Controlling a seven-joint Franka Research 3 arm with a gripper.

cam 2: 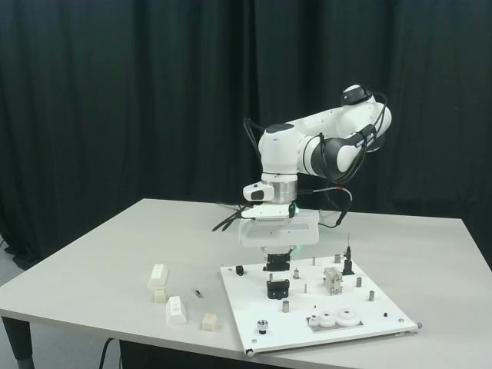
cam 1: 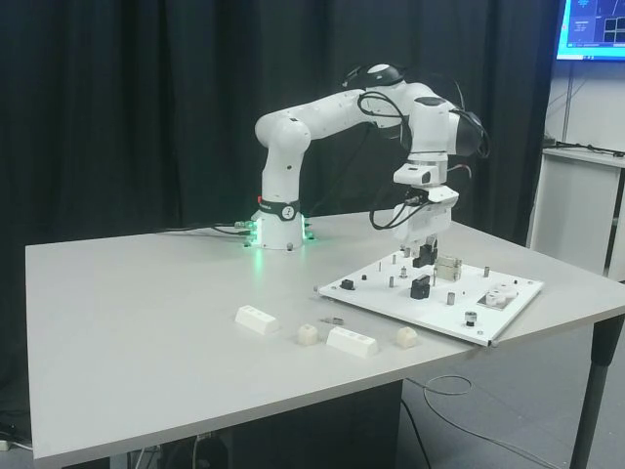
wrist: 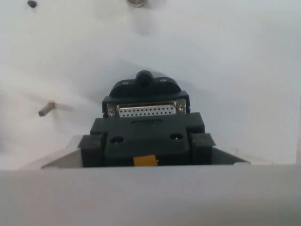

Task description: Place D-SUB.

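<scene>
My gripper is shut on a black D-SUB connector body with two screw holes, clamped between both black fingers. Just beyond it on the white board sits a black mount whose D-SUB socket shows its metal shell and rows of pin holes. In the second room view the gripper hangs a short way above that black mount. The first room view shows the gripper over the same mount. The wrist flange hides the lower part of the held connector.
The white board carries small pegs, a grey fixture, white gears and a black post. Several white blocks lie on the grey table beside the board. A small peg stands near the socket.
</scene>
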